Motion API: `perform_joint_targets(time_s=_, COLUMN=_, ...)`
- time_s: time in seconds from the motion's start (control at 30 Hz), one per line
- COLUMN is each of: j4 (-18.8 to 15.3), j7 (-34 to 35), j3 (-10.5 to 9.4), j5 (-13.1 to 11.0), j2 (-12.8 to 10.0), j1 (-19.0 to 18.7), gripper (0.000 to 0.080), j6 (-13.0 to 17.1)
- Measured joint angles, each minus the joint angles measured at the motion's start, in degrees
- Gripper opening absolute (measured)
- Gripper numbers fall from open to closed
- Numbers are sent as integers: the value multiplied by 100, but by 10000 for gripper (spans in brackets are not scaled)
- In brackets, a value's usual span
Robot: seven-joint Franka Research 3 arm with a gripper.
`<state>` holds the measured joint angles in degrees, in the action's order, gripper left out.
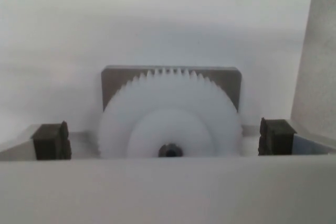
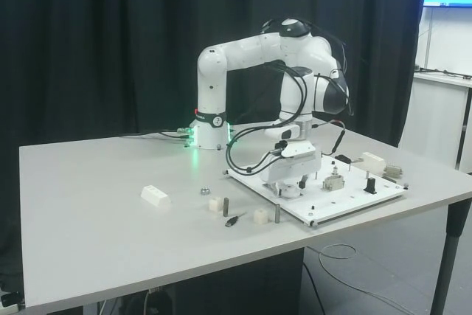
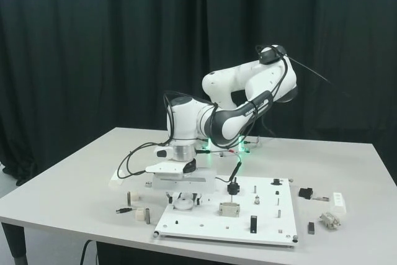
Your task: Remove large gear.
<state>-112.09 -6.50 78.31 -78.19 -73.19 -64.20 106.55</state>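
Note:
In the wrist view the large white gear (image 1: pixel 170 124) lies flat with a dark hub hole at its middle, partly over a grey block (image 1: pixel 113 82). My gripper (image 1: pixel 164 139) is open. Its black fingertips (image 1: pixel 51 141) stand on either side of the gear, with a gap on each side. From the room cameras, the gripper (image 2: pixel 292 182) hangs low over the near left part of the white board (image 2: pixel 346 204), right above the gear (image 3: pixel 183 203). The gripper (image 3: pixel 183 198) hides most of the gear there.
The board (image 3: pixel 260 228) also carries black pegs and small fixtures (image 2: pixel 335 181). Off the board lie white blocks (image 2: pixel 155 195) (image 2: pixel 215 203) (image 2: pixel 261 216) and upright black pegs (image 2: pixel 226 206). Connector parts (image 3: pixel 338 202) sit by the table's right edge.

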Motion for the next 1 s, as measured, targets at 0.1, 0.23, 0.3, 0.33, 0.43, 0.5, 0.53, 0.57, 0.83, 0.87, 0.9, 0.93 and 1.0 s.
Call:
perform_joint_targets(time_s=0.1, j4=-6, j7=-7, j3=-5, j5=0, j2=-5, j1=1, gripper=800, j6=10)
perform_joint_targets(time_s=0.23, j4=-13, j7=-25, j3=-14, j5=0, j2=-11, j1=1, gripper=800, j6=31)
perform_joint_targets(time_s=0.3, j4=-17, j7=-32, j3=-19, j5=0, j2=-11, j1=2, gripper=800, j6=43)
perform_joint_targets(time_s=0.33, j4=-18, j7=-34, j3=-22, j5=0, j2=-11, j1=2, gripper=800, j6=49)
perform_joint_targets(time_s=0.43, j4=-22, j7=-36, j3=-30, j5=0, j2=-11, j1=3, gripper=800, j6=69)
perform_joint_targets(time_s=0.5, j4=-23, j7=-36, j3=-35, j5=-5, j2=-11, j1=4, gripper=800, j6=80)
perform_joint_targets(time_s=0.53, j4=-24, j7=-36, j3=-39, j5=-13, j2=-11, j1=4, gripper=800, j6=86)
perform_joint_targets(time_s=0.57, j4=-25, j7=-36, j3=-42, j5=-23, j2=-11, j1=4, gripper=800, j6=91)
perform_joint_targets(time_s=0.83, j4=-27, j7=-37, j3=-63, j5=-54, j2=-11, j1=8, gripper=800, j6=95)
perform_joint_targets(time_s=0.87, j4=-27, j7=-37, j3=-64, j5=-54, j2=-11, j1=8, gripper=800, j6=95)
perform_joint_targets(time_s=0.9, j4=-27, j7=-37, j3=-64, j5=-54, j2=-11, j1=8, gripper=800, j6=96)
perform_joint_targets(time_s=0.93, j4=-28, j7=-37, j3=-63, j5=-54, j2=-12, j1=11, gripper=800, j6=104)
perform_joint_targets(time_s=1.0, j4=-28, j7=-39, j3=-64, j5=-54, j2=-12, j1=12, gripper=706, j6=104)
